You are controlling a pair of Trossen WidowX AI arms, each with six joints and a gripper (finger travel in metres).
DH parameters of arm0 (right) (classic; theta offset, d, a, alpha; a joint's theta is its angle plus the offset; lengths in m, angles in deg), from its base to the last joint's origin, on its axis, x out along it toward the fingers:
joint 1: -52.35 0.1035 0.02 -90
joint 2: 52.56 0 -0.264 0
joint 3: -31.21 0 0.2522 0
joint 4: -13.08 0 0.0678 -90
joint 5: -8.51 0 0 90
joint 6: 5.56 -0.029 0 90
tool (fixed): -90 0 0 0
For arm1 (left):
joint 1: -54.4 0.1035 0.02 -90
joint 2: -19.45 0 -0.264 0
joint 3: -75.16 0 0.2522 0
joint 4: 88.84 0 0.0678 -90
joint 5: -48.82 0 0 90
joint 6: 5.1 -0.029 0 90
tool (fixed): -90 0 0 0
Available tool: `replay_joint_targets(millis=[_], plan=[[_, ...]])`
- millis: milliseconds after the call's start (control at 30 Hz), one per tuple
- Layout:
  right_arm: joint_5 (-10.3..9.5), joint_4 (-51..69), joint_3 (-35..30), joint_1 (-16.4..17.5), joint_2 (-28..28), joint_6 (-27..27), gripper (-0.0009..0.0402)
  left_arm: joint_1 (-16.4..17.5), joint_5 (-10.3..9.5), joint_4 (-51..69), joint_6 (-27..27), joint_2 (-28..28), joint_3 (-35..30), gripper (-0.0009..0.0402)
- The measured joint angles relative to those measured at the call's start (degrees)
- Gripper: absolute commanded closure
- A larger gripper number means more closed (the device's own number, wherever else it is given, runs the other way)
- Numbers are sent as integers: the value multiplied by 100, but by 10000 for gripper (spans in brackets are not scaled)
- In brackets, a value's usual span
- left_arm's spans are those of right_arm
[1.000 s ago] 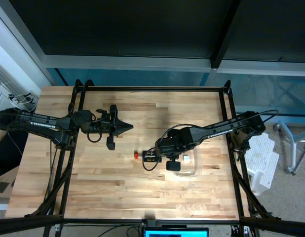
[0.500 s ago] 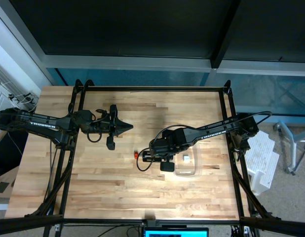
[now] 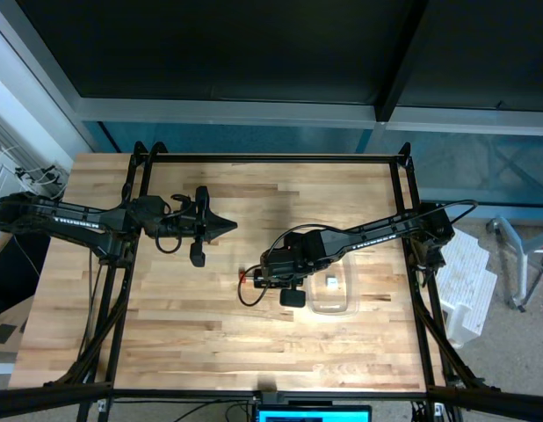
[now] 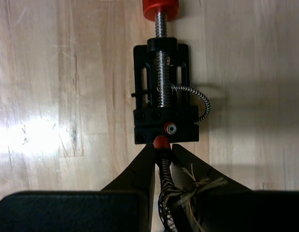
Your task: Pick the rca connector and install on the hub
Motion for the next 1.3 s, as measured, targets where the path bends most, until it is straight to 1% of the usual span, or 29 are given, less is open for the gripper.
replay_joint_targets(millis=[200, 767, 867, 1300], plan=[[0, 31, 2, -2, 4, -68, 393, 0, 0, 11, 2, 0, 0, 393], [-9, -166, 2, -2, 391, -90, 393, 0, 0, 140, 0, 0, 0, 393], [-35, -173, 2, -2, 420, -94, 393, 0, 0, 142, 2, 0, 0, 393], [-33, -203, 33, -2, 505, -94, 393, 0, 2, 146, 0, 0, 0, 393]])
